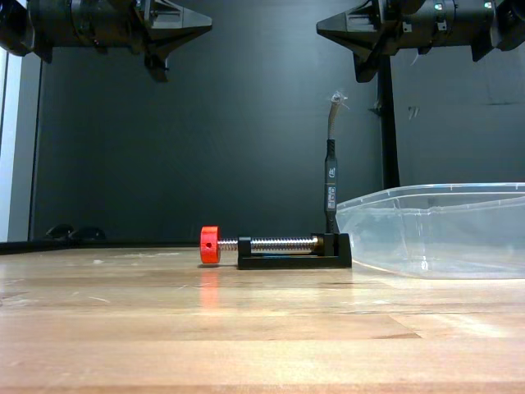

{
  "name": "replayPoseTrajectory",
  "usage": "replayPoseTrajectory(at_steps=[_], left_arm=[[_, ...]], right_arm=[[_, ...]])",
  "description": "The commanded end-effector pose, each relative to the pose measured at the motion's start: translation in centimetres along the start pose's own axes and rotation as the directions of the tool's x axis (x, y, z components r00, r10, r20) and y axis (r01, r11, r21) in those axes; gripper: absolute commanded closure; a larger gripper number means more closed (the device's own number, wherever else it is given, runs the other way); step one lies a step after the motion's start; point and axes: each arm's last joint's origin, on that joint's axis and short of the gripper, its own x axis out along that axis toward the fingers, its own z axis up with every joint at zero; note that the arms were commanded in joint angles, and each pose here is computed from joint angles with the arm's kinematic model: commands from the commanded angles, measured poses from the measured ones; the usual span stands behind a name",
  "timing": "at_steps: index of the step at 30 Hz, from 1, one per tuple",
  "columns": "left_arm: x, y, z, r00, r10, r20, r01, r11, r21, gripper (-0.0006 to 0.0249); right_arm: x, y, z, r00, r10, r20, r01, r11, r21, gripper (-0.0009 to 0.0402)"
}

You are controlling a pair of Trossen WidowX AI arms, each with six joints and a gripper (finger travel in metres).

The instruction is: Remove the USB-C connector from the USB-C receptacle and place in the container

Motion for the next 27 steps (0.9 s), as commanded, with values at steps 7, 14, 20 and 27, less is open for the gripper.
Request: replayPoseTrajectory(at_steps=[7,14,20,27], left_arm=[[0.0,0.0,0.0,1.000,0.000,0.000,0.000,1.000,0.000,0.0243],[0.0,0.0,0.0,1.000,0.000,0.000,0.000,1.000,0.000,0.0243],[0.0,0.0,0.0,1.000,0.000,0.000,0.000,1.000,0.000,0.0243],[0.0,0.0,0.0,1.000,0.000,0.000,0.000,1.000,0.000,0.0243]], right_arm=[[-0.4,2.5,-1.0,0.935,0.064,-0.348,-0.067,0.998,0.002,0.0393],[-0.9,4.5,0.1,0.824,0.028,-0.566,-0.052,0.998,-0.026,0.0393],[-0.2,5.3,1.2,0.690,0.014,-0.723,-0.038,0.999,-0.017,0.0393],[2.0,5.9,1.7,0.555,-0.016,-0.831,-0.033,0.999,-0.041,0.0390]])
